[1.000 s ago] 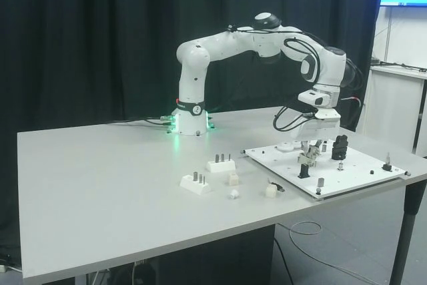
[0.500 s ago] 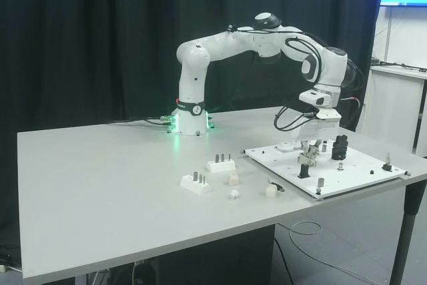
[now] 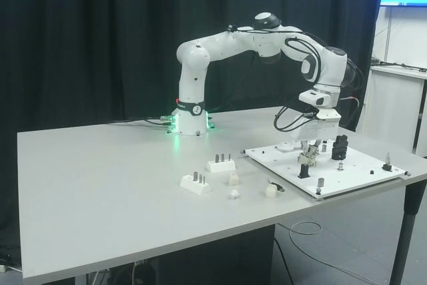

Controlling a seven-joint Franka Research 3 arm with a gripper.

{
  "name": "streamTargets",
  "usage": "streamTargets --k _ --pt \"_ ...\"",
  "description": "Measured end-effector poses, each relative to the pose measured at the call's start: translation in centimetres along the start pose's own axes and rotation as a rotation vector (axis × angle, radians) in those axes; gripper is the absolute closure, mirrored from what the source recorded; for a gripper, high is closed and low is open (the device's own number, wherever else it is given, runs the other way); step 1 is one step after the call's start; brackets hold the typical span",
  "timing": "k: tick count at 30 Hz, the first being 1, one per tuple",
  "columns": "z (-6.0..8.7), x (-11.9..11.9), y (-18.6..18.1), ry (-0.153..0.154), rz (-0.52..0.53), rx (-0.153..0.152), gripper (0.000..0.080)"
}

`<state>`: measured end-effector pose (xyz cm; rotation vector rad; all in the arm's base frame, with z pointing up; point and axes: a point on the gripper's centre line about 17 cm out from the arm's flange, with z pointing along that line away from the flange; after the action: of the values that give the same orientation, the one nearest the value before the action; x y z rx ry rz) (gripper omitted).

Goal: Insert waterproof.

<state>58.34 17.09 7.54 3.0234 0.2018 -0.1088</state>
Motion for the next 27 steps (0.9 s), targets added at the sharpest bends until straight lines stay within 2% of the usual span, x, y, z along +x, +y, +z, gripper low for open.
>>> streamTargets --k 27 --pt "0.2 -0.57 0.13 -0.005 -0.003 0.036 0.0493"
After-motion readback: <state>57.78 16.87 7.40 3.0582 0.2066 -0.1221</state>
